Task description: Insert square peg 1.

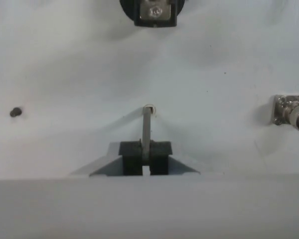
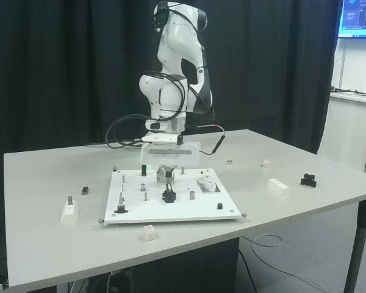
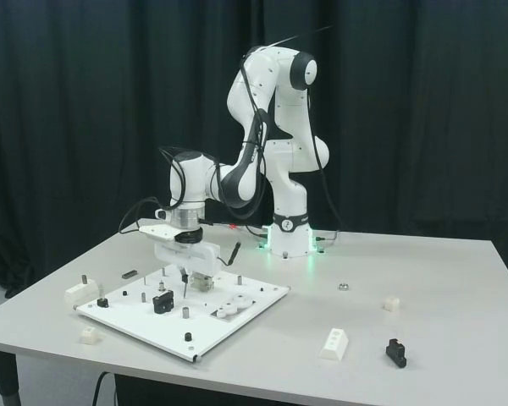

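Closest to the wrist camera, the two black fingertips of the end effector (image 1: 146,158) are seen pressed against a thin grey square-section metal peg (image 1: 146,130), which is pinched between them and hangs straight down. The peg's lower tip is met by a small pale-rimmed hole (image 1: 149,107) in the white flat assembly board (image 1: 65,64); how far it has entered cannot be told. A small black screw head (image 1: 16,113) is set in the board to one side, a shiny metal flanged connector (image 1: 291,110) is fixed to the other side, and a black block with a metal screw (image 1: 155,12) stands beyond the hole.

From the first room view, the end effector (image 2: 165,174) is held low over the middle of the white board (image 2: 171,210), which is laid on the grey surface (image 2: 49,177). A small white cube (image 2: 149,232) is placed just off the board's near edge, and a white block carrying an upright grey peg (image 2: 69,209) lies beside the board. A small black clip-shaped part (image 2: 308,179) rests well apart, near the surface's far side edge.
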Available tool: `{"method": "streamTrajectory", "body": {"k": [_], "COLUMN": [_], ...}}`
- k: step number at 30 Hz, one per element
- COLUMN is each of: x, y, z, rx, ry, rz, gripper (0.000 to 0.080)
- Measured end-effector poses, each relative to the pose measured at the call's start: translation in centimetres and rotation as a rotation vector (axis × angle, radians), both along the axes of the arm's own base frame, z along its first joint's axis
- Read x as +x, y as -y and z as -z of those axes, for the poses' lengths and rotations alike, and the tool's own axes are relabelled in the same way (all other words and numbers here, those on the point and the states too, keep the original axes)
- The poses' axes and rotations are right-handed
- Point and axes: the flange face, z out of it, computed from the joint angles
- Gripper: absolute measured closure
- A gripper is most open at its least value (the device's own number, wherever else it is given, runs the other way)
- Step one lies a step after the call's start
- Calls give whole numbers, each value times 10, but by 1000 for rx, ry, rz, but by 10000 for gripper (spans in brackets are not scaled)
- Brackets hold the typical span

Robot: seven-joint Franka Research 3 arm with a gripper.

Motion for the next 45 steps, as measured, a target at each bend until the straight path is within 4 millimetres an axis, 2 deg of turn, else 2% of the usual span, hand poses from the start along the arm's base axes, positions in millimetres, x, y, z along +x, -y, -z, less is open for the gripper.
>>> {"method": "streamTrajectory", "body": {"k": [45], "x": [-3], "y": [0], "z": [5], "rx": [2], "ry": [-17], "rz": [9], "gripper": [777]}}
